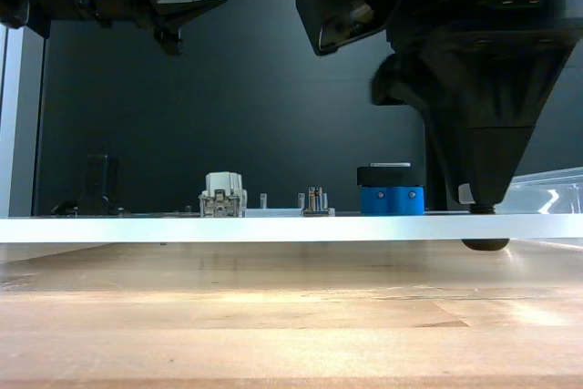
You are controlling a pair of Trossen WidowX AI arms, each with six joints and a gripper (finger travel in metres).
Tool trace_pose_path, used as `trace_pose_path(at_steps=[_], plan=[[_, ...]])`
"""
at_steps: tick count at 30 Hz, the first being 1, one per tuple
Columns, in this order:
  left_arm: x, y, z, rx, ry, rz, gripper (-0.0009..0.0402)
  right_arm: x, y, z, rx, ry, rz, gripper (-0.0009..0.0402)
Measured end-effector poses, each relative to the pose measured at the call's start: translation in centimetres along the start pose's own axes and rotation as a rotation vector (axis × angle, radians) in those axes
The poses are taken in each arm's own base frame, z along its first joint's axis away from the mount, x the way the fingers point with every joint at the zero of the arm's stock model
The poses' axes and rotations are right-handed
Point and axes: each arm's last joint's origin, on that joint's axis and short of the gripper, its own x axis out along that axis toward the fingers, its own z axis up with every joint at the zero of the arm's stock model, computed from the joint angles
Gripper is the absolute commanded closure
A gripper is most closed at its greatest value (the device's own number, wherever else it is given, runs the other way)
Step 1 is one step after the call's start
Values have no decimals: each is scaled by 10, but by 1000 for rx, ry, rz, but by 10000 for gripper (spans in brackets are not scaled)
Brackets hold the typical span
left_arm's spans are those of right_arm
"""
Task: Pick the M12 fastener and fasten on the M12 threads
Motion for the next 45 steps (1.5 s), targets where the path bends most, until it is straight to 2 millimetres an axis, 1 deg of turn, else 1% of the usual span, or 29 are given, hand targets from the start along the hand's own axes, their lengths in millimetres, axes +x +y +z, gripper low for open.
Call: trace_pose_path(at_steps=[5,8,19,28,35,45], plan=[[0,0,0,0,0,0,393,0,0,0,297,-1,-1,379],[0,0,0,0,0,0,393,-1,0,0,432,-1,0,379],[0,0,0,0,0,0,393,-1,0,0,908,-2,2,379],[0,0,0,0,0,0,393,-1,0,-1,1233,-1,1,379],[0,0,0,0,0,0,393,-1,0,-1,1559,-1,2,379],[0,0,0,0,0,0,393,-2,0,0,1956,0,5,379]])
